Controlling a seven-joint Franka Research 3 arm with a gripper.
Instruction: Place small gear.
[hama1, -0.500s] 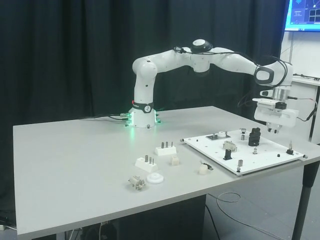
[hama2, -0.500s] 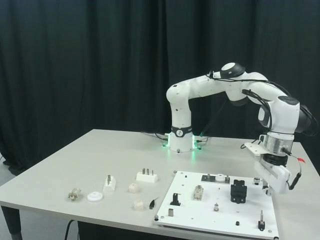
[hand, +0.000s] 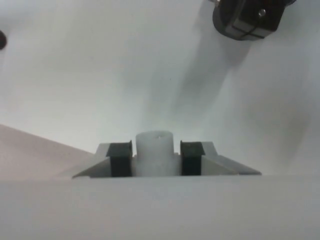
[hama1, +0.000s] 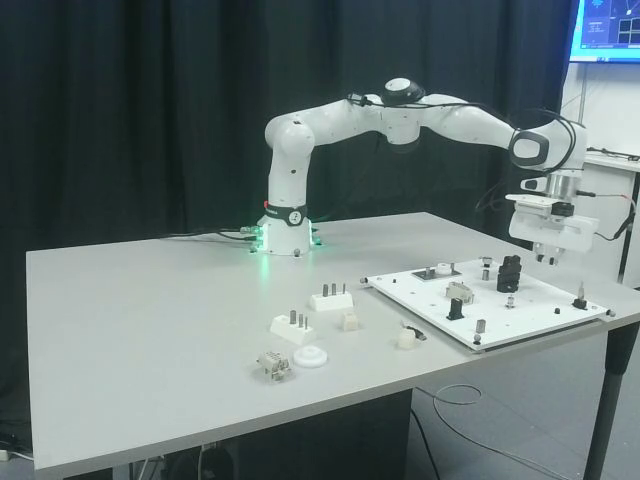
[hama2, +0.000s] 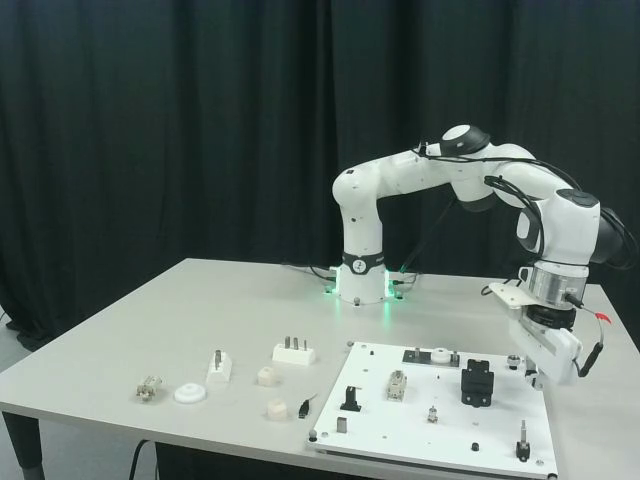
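In the wrist view my gripper (hand: 156, 159) is shut on the small gear (hand: 154, 149), a white round piece whose hub stands up between the two black fingers (hand: 120, 159). From the room cameras, the gripper (hama1: 549, 257) (hama2: 535, 377) hangs a little above the far right part of the white assembly board (hama1: 520, 318) (hama2: 400, 425). The gear itself is too small to make out there. A black block (hand: 245, 20) (hama1: 509, 273) (hama2: 476, 381) stands on the board close to the gripper.
Several small fixtures and pegs stand on the board. On the grey table beside it lie a large white gear (hama1: 312, 358) (hama2: 189, 393), white blocks with pins (hama1: 292, 325) (hama1: 331, 297), small white cubes and a metal connector (hama1: 273, 366). The arm's base (hama1: 283, 235) glows green.
The hand with the gear has risen slightly above the board's far right part. Everything on the table stays where it was.
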